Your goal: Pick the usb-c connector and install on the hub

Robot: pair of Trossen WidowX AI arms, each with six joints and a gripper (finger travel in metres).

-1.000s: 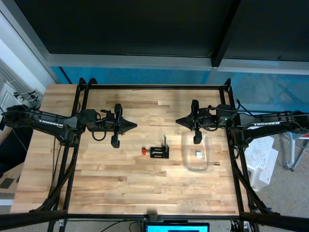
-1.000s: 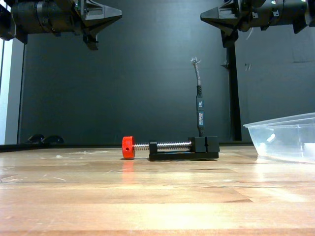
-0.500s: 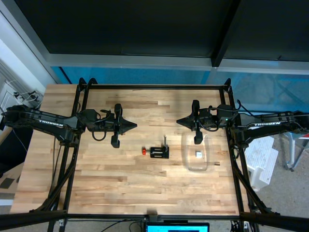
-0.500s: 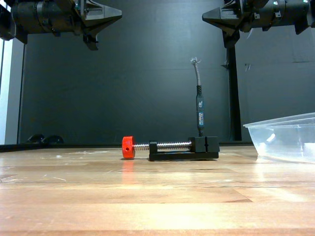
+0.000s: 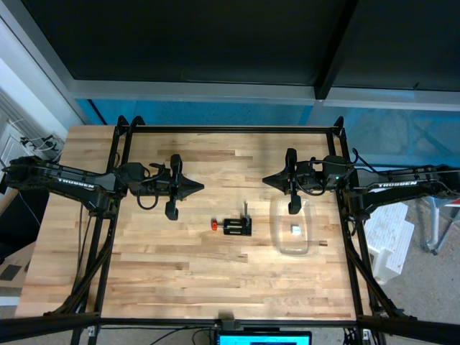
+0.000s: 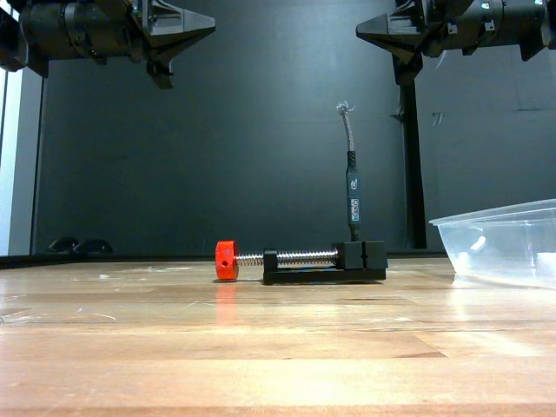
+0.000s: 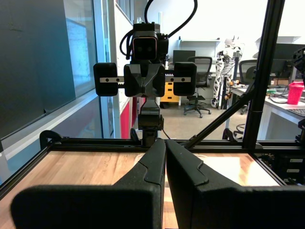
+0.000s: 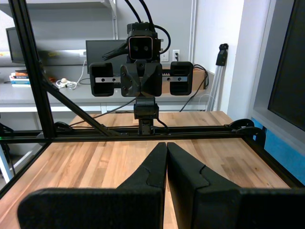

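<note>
Black connector on grey braided cable (image 6: 353, 195) upright on red-knobbed black vise (image 6: 321, 261), untouched. Left claw (image 6: 211, 29) high at left, right claw (image 6: 359, 33) high at right, both closed tight, empty.

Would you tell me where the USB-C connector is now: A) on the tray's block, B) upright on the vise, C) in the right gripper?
B: the connector stands on the vise, cable rising free; the left gripper and right gripper hang shut, high at either side.
</note>
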